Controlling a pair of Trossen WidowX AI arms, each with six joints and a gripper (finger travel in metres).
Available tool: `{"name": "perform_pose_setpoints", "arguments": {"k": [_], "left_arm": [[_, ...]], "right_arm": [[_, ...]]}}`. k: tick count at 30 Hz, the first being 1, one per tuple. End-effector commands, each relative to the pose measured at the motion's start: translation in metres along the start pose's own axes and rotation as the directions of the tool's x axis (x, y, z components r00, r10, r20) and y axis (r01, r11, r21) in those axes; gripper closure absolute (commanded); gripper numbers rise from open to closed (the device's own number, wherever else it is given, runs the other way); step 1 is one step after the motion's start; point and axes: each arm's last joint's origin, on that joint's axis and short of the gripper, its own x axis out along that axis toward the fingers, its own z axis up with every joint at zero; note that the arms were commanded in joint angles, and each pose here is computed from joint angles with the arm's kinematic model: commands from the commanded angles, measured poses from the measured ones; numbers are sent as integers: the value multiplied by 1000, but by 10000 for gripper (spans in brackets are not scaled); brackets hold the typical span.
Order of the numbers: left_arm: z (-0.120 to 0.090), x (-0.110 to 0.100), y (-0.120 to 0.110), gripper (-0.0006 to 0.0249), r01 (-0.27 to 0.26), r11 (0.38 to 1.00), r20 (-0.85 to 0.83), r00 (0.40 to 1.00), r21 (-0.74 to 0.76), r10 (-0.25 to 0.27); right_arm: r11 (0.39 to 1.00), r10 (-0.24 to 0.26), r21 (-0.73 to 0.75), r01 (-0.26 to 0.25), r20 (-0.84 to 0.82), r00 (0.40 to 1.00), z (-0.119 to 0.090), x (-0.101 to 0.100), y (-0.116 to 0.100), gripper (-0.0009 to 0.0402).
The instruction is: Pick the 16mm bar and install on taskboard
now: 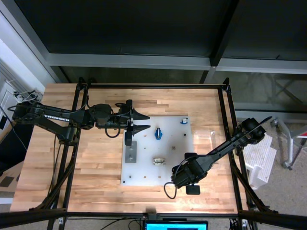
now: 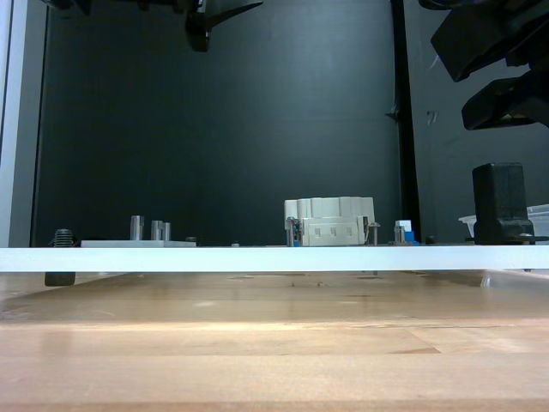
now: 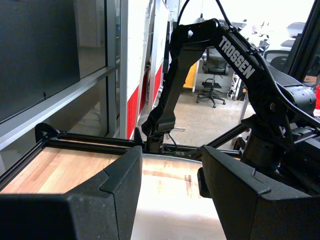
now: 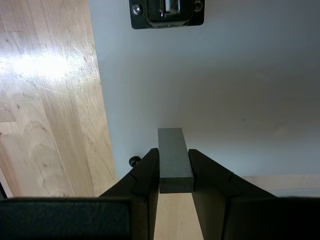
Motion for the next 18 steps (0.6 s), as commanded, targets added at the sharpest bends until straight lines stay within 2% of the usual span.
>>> {"name": "perform_pose_setpoints", "arguments": {"k": [1, 15, 18], "left_arm": [[0, 0, 0, 79, 0, 1000, 0, 1000, 0, 0], [0, 0, 0, 80, 0, 1000, 0, 1000, 0, 0], [0, 0, 0, 80, 0, 1000, 0, 1000, 0, 0]], "right_arm": [[1000, 1, -1, -1, 2, 1000, 0, 3, 0, 391], [1000, 1, -8, -1, 18, 1000, -1, 10, -1, 391], [1000, 1, -9, -1, 19, 1000, -1, 10, -1, 376]]}}
